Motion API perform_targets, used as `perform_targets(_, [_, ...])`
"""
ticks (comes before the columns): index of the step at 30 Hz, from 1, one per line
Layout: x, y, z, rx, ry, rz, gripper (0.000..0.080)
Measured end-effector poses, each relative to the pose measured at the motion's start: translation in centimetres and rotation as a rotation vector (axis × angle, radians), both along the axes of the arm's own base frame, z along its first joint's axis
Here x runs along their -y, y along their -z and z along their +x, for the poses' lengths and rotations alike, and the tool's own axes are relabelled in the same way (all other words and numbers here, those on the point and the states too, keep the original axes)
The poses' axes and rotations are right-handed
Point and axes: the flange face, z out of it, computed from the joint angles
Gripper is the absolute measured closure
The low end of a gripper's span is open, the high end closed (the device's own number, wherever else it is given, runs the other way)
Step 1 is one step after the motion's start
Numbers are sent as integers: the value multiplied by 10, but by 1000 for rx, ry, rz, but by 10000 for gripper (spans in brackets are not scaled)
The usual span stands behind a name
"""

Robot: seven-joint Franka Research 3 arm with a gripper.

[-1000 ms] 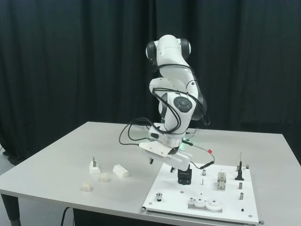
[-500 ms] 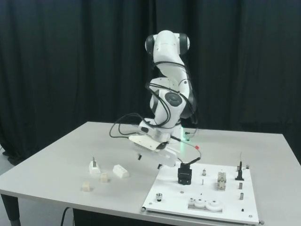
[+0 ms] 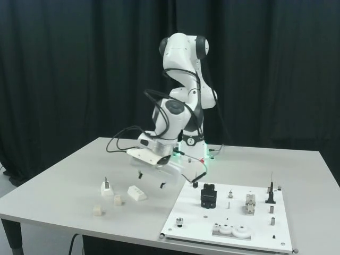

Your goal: Pick round peg 4.

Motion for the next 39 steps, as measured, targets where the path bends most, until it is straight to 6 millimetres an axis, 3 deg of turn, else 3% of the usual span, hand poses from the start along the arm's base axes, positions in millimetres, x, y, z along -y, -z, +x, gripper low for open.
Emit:
perform_targets(19, [93,-10,5,39,-99,61,3])
perform_targets(39, [183,-17,-16,-13,-224,184,3])
